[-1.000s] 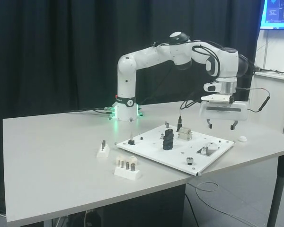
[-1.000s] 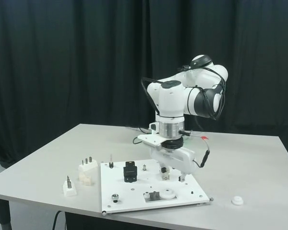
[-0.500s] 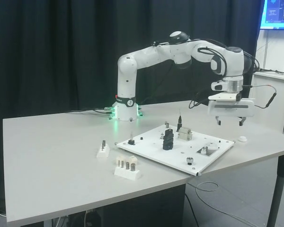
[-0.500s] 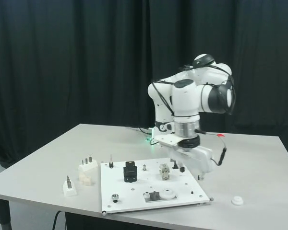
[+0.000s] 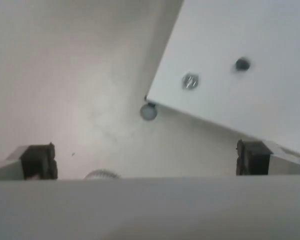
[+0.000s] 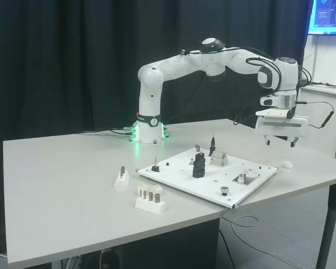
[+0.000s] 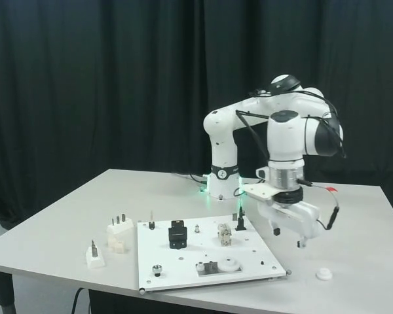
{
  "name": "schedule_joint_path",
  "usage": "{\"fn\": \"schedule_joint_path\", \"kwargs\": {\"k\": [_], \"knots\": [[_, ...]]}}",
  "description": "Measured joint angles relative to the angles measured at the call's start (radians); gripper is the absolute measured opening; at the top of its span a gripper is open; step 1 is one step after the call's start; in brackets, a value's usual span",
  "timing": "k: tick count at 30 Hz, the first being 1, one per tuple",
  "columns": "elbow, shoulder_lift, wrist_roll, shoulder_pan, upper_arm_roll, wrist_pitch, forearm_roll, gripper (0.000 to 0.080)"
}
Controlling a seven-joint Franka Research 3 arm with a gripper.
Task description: Pick medium gear.
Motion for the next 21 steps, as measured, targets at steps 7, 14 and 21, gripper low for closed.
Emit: {"fn": "schedule_joint_path", "kwargs": {"k": [7,14,21], "knots": [[0.005,0.007,0.038,0.026,0.033,0.038,-0.001,0.08],[0.016,0.009,0.063,0.042,0.079,0.08,-0.003,0.08],[0.026,0.011,0.089,0.054,0.123,0.135,-0.017,0.08]]}}
